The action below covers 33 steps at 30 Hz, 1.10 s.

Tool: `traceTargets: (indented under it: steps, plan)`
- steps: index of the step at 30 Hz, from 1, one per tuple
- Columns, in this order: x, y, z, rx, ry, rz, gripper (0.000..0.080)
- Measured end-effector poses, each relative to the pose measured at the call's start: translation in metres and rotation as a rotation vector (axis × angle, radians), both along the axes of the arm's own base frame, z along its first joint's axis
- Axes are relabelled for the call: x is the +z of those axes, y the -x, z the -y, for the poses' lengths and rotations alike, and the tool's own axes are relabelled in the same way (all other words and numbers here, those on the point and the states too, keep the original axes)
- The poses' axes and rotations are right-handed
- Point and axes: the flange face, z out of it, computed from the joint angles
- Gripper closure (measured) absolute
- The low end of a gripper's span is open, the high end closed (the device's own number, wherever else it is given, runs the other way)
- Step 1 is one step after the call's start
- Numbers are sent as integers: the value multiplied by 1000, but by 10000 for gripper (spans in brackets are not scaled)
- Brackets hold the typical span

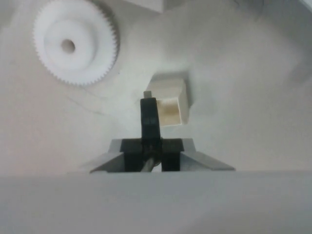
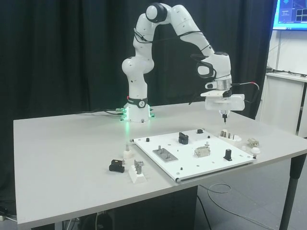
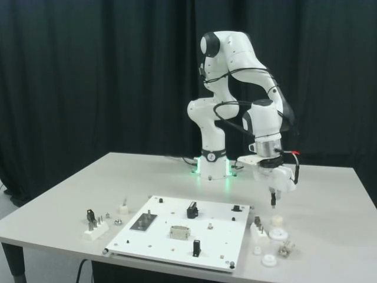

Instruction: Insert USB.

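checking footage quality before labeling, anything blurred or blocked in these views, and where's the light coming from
Wrist view: the gripper shut on the black USB plug is soft-edged, a grey band blocks the bottom, and the white gear is clearer. First room view: green glow at the arm base, lit screen top corner. Second room view: even light, black curtain behind.

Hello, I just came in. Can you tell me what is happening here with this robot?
The white robot arm is holding a small black USB plug in its hand, raised above the grey table beside the white board of parts. In the wrist view, the plug hangs over a small white block, with a white gear nearby. The plug is not yet inserted anywhere.
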Motion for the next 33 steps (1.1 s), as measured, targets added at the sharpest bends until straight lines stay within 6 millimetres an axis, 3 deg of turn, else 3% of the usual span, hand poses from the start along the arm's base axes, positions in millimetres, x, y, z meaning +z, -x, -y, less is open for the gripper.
traceTargets:
  steps: [11, 33]
  plan:
    - [15, -23, 19, -155, -7, -16, 732]
    - [69, -90, 75, -323, 41, -69, 732]
